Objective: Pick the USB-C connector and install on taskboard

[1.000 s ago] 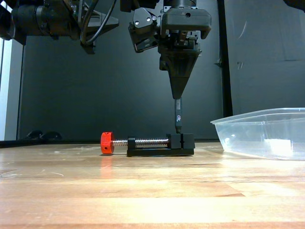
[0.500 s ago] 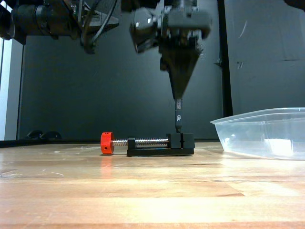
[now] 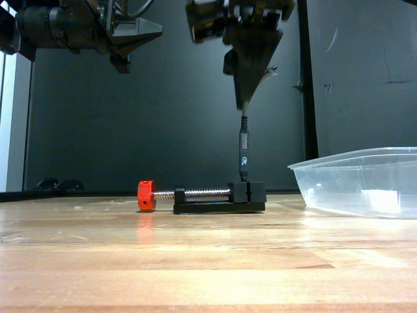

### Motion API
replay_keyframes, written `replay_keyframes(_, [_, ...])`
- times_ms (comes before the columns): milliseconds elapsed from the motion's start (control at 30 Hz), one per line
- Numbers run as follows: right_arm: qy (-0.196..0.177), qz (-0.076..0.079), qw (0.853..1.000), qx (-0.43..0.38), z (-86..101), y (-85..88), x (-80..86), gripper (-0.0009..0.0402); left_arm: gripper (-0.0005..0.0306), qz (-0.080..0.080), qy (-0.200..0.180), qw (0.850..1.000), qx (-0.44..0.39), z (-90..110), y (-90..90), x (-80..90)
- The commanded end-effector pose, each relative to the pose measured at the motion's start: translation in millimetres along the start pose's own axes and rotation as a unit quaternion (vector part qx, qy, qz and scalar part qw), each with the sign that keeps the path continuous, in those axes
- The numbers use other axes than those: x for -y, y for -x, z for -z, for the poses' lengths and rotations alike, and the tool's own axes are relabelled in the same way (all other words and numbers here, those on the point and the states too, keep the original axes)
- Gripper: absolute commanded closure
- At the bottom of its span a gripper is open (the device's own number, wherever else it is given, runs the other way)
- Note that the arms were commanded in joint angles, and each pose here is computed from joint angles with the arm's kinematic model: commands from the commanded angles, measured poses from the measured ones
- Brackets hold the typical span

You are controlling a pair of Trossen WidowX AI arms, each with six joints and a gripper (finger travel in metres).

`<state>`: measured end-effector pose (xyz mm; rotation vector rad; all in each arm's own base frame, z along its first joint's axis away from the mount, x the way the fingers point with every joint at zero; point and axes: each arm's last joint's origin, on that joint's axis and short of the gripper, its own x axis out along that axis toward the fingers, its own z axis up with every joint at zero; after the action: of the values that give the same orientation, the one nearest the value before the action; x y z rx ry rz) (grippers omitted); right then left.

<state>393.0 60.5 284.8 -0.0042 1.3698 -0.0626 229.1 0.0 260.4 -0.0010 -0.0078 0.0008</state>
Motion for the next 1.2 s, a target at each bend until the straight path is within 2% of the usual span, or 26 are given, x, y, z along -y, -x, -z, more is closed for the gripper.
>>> replay_keyframes(33, [-0.001,0.0,1.0,0.004,2.9,8.0,1.5,0.0187,0.03,0.0,0.0,1.0,0.0,0,-0.1,0.0])
replay_keyframes(467, [-0.003,-0.002,1.0,0.01,9.2,16.1,3.7,0.0189,0.03,0.0,0.0,1.0,0.0,0,-0.1,0.0])
replay_keyframes(667, [-0.007,-0.011,0.998,0.059,23.5,27.4,7.3,0.0189,0.03,0.0,0.0,1.0,0.0,0,-0.1,-0.1])
replay_keyframes(800, [-0.01,-0.02,0.994,0.107,40.0,36.3,11.1,0.0189,0.03,0.0,0.0,1.0,0.0,0,-0.1,-0.1])
replay_keyframes(967, [-0.008,-0.031,0.982,0.187,59.3,44.1,15.7,0.0189,0.03,0.0,0.0,1.0,0.0,0,-0.1,-0.1])
replay_keyframes(1200, [-0.01,-0.042,0.947,0.318,82.0,50.4,27.6,0.0189,0.03,0.0,0.0,1.0,0.0,0,-0.1,0.0])
